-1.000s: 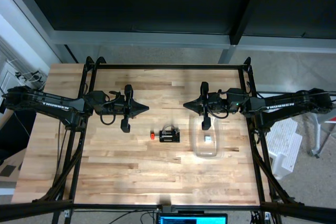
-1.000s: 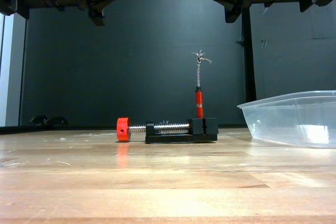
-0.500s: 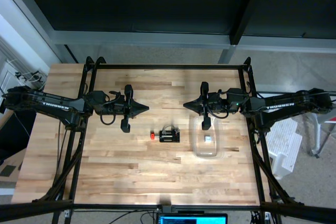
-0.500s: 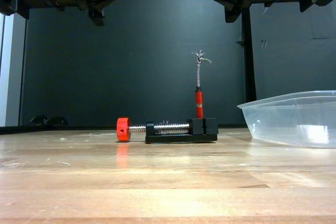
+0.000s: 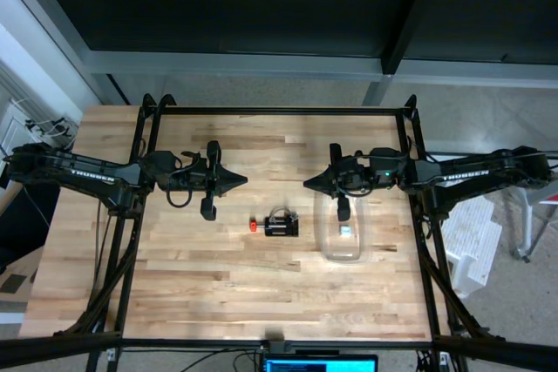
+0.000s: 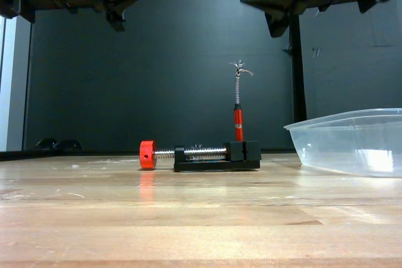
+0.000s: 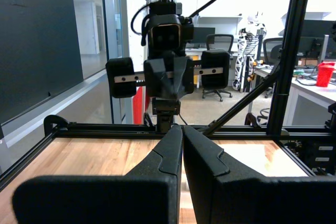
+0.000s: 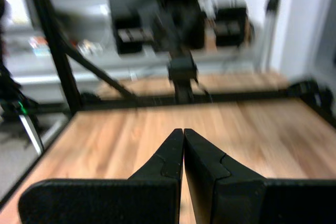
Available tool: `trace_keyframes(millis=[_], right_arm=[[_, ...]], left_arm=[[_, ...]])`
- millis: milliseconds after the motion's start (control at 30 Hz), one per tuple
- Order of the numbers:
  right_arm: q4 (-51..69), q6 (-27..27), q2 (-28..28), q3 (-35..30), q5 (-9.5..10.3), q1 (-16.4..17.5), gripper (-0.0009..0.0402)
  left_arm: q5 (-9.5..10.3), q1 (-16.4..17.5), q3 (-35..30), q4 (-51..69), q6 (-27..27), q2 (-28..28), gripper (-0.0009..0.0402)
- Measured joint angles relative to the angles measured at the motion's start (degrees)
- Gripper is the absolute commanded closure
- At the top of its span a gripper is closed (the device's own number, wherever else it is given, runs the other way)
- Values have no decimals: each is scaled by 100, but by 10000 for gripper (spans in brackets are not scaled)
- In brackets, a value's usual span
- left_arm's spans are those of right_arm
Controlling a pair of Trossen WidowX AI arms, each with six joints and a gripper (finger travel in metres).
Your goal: Remove the RCA connector from the receptacle and place in the container
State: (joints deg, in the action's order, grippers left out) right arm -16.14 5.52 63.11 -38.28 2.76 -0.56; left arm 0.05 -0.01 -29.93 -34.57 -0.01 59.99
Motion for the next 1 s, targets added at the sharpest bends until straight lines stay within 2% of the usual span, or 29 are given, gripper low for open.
trace_keyframes(millis=[233, 433, 467, 533, 633, 733, 867, 1000], right_arm=[[2951, 63, 162, -1058, -74, 70, 393], [4843, 96, 684, -2017, -791, 431, 392], [5073, 140, 780, -2162, -876, 487, 390], [5475, 223, 973, -2411, -927, 577, 381], [5827, 437, 1270, -2715, -970, 699, 353], [6109, 601, 1574, -2955, -1209, 824, 311], [6356, 839, 2031, -3217, -1220, 872, 254], [6393, 944, 2472, -3460, -1237, 938, 219]], left_arm=[[0, 0, 0, 0, 0, 2, 393], [0, 0, 0, 0, 0, 0, 393], [-2, 0, -2, 0, -2, 2, 393], [0, 0, -2, 0, 0, 2, 393], [0, 0, -2, 0, 0, 2, 393], [0, 0, 0, 0, 0, 2, 393], [-2, 0, -2, 0, 0, 2, 393], [-2, 0, -2, 0, 0, 0, 393]])
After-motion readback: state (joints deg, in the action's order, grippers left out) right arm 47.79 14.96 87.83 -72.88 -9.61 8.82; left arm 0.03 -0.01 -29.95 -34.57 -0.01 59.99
